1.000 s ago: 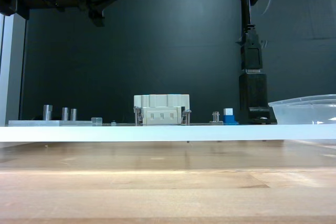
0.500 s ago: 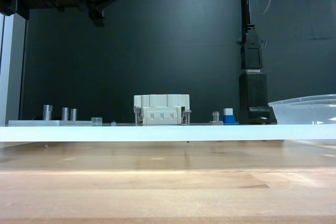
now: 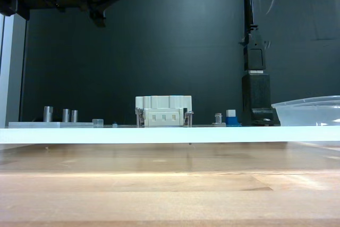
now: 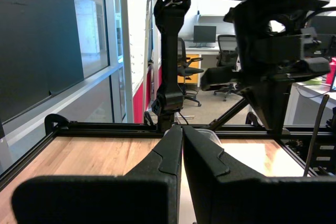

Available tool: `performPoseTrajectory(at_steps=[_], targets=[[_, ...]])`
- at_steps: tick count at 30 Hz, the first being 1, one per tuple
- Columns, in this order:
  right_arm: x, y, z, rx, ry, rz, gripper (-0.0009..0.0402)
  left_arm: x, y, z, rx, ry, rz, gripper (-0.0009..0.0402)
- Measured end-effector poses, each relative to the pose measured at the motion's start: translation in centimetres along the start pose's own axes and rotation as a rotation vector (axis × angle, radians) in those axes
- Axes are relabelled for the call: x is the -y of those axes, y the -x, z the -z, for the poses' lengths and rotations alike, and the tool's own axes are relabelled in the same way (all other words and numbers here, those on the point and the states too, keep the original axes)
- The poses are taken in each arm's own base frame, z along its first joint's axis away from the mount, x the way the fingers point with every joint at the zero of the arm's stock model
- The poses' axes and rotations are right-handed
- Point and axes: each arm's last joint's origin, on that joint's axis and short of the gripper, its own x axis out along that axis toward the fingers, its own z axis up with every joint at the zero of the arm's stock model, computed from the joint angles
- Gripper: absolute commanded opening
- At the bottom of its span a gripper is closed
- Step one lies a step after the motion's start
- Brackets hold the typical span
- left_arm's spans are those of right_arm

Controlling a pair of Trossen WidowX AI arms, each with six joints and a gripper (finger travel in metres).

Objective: Remove the USB connector from the USB hub and place in the container

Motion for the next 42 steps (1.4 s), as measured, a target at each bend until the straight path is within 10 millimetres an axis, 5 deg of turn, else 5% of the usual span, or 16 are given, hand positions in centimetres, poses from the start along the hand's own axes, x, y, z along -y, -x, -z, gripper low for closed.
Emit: performPoseTrajectory(at_steps=[9,25,42], targets=[[-2.0,-2.4,-0.1,-0.041,0.006,0.012,0.0028,0.0,0.0,0.0,-0.001,0.0,0.0,0.0001],[-3.6,-6.0,0.1,-0.046,-0.087,0.069,0.0188,0.0,0.0,0.0,0.0,0.0,0.0,0.0001],[-4.3,-8.9,0.1,-0.048,-0.071,0.089,0.0192,0.0,0.0,0.0,0.0,0.0,0.0,0.0001]])
